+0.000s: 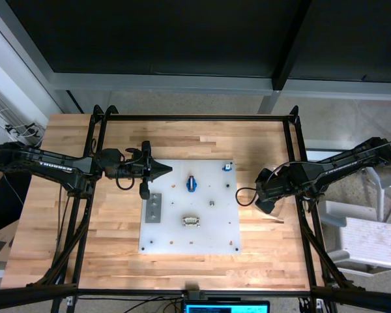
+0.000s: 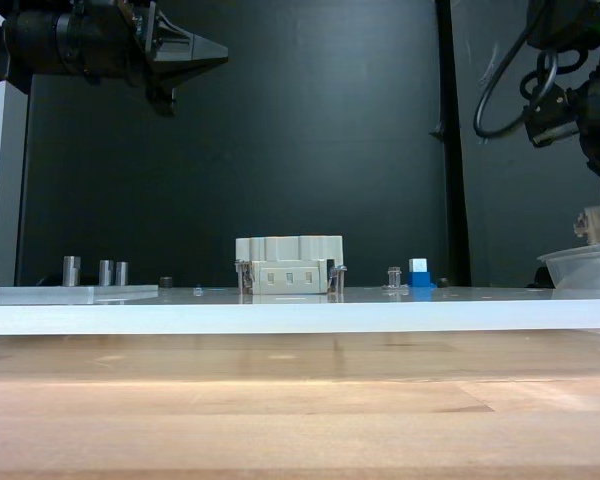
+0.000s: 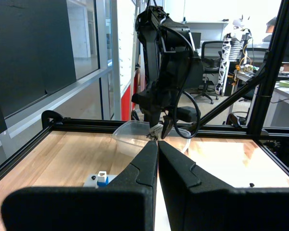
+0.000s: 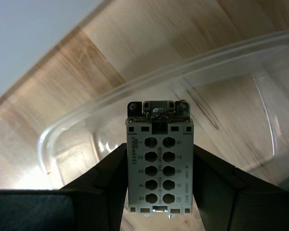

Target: Remove the HAN10-E connector and place it in the container

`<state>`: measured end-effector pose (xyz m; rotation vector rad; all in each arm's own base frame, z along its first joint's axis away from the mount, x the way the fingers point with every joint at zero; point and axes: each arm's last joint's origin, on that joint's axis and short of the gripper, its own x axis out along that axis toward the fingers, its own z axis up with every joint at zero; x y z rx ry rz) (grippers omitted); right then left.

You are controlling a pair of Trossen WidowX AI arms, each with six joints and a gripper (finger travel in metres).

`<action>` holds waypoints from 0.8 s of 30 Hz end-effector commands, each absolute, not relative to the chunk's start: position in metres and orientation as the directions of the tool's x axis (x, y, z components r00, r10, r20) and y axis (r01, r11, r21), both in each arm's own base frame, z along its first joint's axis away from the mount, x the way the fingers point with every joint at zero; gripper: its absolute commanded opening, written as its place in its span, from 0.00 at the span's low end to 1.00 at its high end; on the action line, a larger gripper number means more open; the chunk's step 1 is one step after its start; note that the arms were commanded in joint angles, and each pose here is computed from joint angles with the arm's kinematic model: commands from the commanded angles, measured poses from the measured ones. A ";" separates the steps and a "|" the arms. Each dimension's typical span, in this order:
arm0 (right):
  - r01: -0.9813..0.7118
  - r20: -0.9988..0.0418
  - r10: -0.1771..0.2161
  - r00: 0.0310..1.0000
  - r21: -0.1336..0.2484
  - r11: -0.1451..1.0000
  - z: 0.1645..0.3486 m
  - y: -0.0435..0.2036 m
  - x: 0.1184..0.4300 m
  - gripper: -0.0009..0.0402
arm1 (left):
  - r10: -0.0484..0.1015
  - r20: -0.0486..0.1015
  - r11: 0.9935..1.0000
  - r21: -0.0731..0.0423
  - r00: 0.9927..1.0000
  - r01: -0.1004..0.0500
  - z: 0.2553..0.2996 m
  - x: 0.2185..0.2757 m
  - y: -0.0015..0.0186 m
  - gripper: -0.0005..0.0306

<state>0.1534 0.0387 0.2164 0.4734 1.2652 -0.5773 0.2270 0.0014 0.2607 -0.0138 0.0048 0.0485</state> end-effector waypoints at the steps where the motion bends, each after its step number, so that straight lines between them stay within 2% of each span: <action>1: 0.639 -0.973 -0.143 0.180 0.005 0.769 0.212 0.038 0.152 0.16 | 0.048 -0.005 0.999 -0.014 0.999 -0.048 0.2607 0.2270 0.0014 0.02; 13: 0.636 -0.976 -0.135 0.171 0.004 0.771 0.193 0.038 0.148 0.16 | 0.048 -0.006 0.999 -0.014 0.999 -0.049 0.2606 0.2271 0.0014 0.02; 16: 0.631 -0.979 -0.110 0.171 0.024 0.775 0.186 0.039 0.147 0.16 | 0.048 -0.005 0.999 -0.014 0.999 -0.048 0.2607 0.2271 0.0014 0.02; 24: 0.630 -0.982 -0.115 0.147 0.003 0.777 0.175 0.038 0.142 0.16 | 0.048 -0.005 0.999 -0.014 0.999 -0.048 0.2607 0.2270 0.0014 0.02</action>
